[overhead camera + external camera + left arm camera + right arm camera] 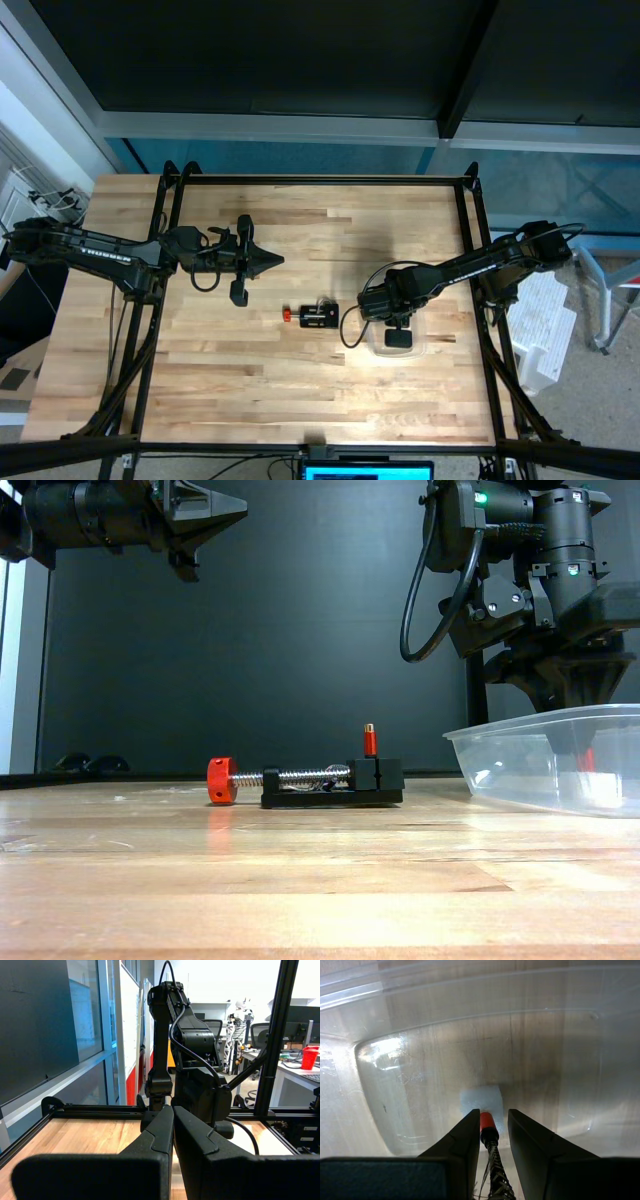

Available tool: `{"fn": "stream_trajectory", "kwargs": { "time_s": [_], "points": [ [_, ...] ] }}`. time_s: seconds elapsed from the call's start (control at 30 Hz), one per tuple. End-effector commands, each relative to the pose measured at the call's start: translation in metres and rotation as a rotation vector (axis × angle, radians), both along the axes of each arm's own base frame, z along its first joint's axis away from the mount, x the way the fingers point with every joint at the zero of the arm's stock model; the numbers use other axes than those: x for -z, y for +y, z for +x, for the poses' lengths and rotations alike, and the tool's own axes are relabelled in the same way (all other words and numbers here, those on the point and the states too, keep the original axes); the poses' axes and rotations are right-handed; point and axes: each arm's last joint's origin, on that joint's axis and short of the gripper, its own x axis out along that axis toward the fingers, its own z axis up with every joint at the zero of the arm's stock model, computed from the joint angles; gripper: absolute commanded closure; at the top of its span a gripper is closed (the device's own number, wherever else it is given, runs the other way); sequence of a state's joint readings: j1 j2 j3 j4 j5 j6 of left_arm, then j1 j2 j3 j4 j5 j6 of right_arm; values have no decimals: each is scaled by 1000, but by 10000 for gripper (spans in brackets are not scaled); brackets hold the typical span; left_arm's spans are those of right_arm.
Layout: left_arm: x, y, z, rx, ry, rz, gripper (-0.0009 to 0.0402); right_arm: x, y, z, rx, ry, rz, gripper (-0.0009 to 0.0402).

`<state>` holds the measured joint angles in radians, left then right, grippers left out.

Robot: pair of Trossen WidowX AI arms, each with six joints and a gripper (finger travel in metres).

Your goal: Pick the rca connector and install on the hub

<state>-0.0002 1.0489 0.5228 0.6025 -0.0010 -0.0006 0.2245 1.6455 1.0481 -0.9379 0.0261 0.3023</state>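
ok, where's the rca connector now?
Right wrist view: connector in the tray at table right, between the open fingers of the right gripper, right of the hub. Left gripper hangs shut, high at left.

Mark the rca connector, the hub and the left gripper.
rca connector (486, 1121): right wrist view, red tip, between open jaws of right gripper (493, 1112).
hub (379, 778): low view, black body.
left gripper (273, 261): high view, shut tip, raised left of the hub.

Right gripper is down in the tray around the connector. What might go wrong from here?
The rca connector sits against one finger of the open right gripper, off-centre, so closing may tilt it. Its braided lead might snag the clear tray rim on lifting. The left gripper, shut, is parked high at the left.
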Motion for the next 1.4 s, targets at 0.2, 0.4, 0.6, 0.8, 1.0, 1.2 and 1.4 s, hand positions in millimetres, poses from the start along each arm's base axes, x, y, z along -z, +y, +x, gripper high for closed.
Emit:
{"fn": "stream_trajectory", "kwargs": {
  "time_s": [0.2, 0.4, 0.6, 0.8, 1.0, 1.2, 1.4],
  "points": [
    [0, 0, 0, 0, 0, 0, 393, 0, 0, 0, 4, -2, 1, 363],
    [0, 0, 0, 0, 0, 0, 393, 0, 0, 1, 4, -8, 2, 395],
    [0, 0, 0, 0, 0, 0, 393, 0, 0, 1, 6, -10, 2, 393],
    [0, 0, 0, 0, 0, 0, 393, 0, 0, 1, 8, -14, 3, 393],
    [0, 0, 0, 0, 0, 0, 393, 0, 0, 1, 8, -15, 4, 393],
    [0, 0, 0, 0, 0, 0, 393, 0, 0, 1, 8, -15, 3, 393],
    [0, 0, 0, 0, 0, 0, 393, 0, 1, 1, 7, -15, 3, 393]
  ]
}}
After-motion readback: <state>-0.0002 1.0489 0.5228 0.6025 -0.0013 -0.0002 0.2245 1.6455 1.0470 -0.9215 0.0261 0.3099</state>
